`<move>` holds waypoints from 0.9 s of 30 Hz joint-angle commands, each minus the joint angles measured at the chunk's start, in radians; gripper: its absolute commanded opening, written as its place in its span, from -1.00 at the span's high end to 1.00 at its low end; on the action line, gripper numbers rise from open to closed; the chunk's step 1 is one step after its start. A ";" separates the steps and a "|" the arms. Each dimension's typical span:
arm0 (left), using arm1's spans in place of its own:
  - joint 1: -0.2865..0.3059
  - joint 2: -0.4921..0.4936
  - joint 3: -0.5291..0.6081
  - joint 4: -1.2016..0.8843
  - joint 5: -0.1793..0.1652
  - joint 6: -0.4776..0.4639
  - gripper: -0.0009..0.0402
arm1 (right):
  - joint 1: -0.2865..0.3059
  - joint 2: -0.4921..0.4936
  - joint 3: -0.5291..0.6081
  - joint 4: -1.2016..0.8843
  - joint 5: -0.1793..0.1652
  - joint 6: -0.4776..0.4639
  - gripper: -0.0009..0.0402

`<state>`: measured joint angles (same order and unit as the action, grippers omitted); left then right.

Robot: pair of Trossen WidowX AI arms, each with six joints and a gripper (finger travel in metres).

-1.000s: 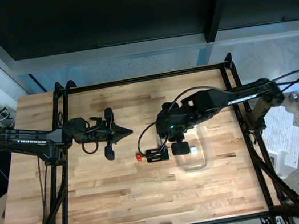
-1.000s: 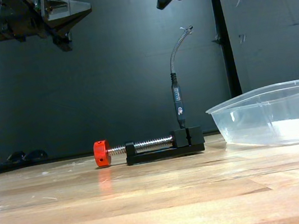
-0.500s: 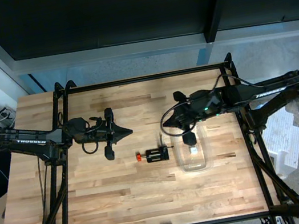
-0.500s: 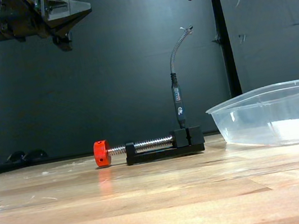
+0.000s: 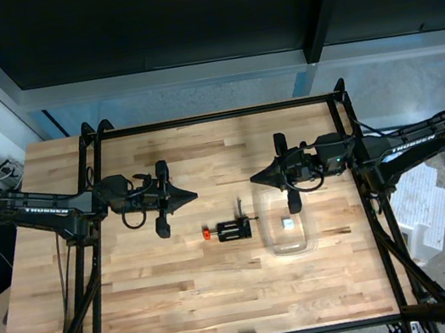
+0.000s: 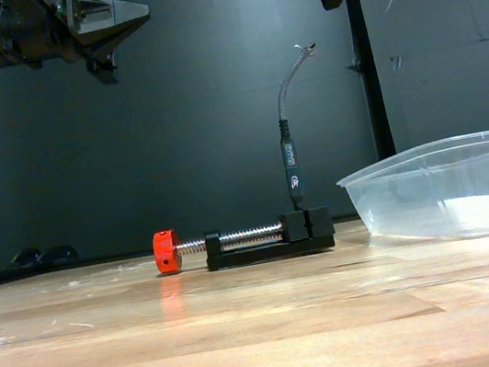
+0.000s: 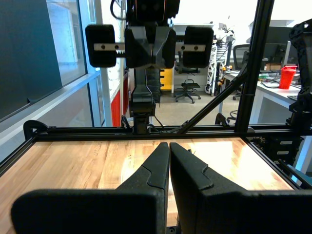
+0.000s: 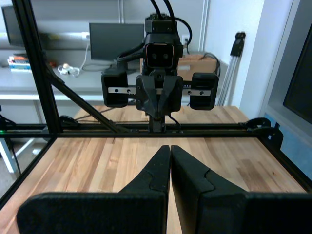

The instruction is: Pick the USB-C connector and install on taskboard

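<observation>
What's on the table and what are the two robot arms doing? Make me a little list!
Left tool: shut, empty, raised over the table's left half
Right tool: shut, empty, raised by the tray's far end
Taskboard: flat on the table between the tools
USB-C connector: upright on the taskboard, opposite the orange knob
Tray: right of the taskboard, small white piece inside

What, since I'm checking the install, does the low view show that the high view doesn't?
Only the low view: the USB-C connector standing upright in the taskboard, its cable curving upward, and the threaded screw behind the orange knob. Only the high view: a small white-silver piece inside the clear tray, and the shut left gripper and right gripper facing tip to tip, apart, above the table. Both: taskboard, tray, and both grippers held high, touching nothing.
</observation>
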<state>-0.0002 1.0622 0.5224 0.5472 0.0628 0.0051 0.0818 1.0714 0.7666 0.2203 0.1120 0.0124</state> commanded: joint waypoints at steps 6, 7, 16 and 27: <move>0.000 0.000 0.000 0.000 0.000 0.000 0.96 | -0.003 -0.003 -0.151 0.232 0.003 0.034 0.96; 0.000 0.000 0.000 0.000 0.000 0.000 0.96 | -0.004 -0.003 -0.168 0.256 0.003 0.034 0.96; 0.000 0.000 0.000 0.000 0.000 0.000 0.96 | -0.006 -0.003 -0.200 0.274 0.000 0.036 0.96; 0.000 0.000 0.000 0.000 0.000 0.000 0.96 | -0.005 -0.003 -0.201 0.272 -0.008 0.035 0.96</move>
<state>-0.0002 1.0622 0.5224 0.5472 0.0624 0.0055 0.0757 1.0672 0.5648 0.4931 0.1047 0.0486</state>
